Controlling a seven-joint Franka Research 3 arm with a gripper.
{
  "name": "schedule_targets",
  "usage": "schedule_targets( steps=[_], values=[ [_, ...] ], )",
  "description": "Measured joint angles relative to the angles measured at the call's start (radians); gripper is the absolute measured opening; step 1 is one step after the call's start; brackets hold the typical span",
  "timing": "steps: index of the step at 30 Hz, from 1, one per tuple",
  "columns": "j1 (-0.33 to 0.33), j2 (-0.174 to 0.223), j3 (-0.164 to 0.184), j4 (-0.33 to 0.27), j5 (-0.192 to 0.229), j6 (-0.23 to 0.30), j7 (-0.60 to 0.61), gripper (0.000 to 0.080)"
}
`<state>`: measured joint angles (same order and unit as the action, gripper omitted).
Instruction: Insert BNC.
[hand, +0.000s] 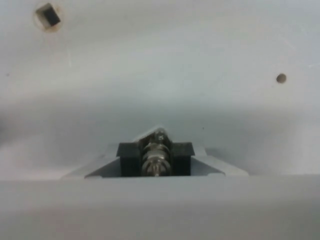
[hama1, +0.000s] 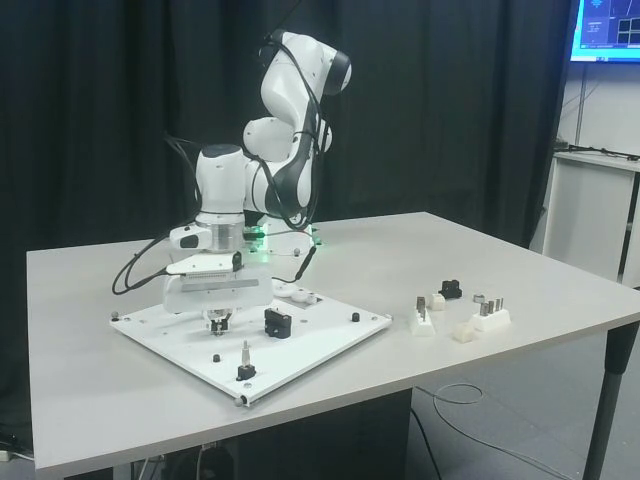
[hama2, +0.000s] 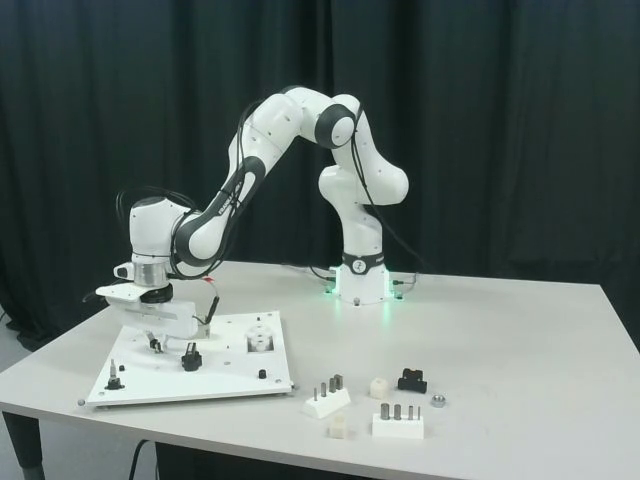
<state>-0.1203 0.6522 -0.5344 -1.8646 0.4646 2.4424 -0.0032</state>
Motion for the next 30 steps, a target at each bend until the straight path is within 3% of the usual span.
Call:
schedule_targets(
  steps=[30],
  values=[
    [-0.001, 0.0, 0.001, -0.002, 0.011, 0.003, -0.006, 0.0121]
  ],
)
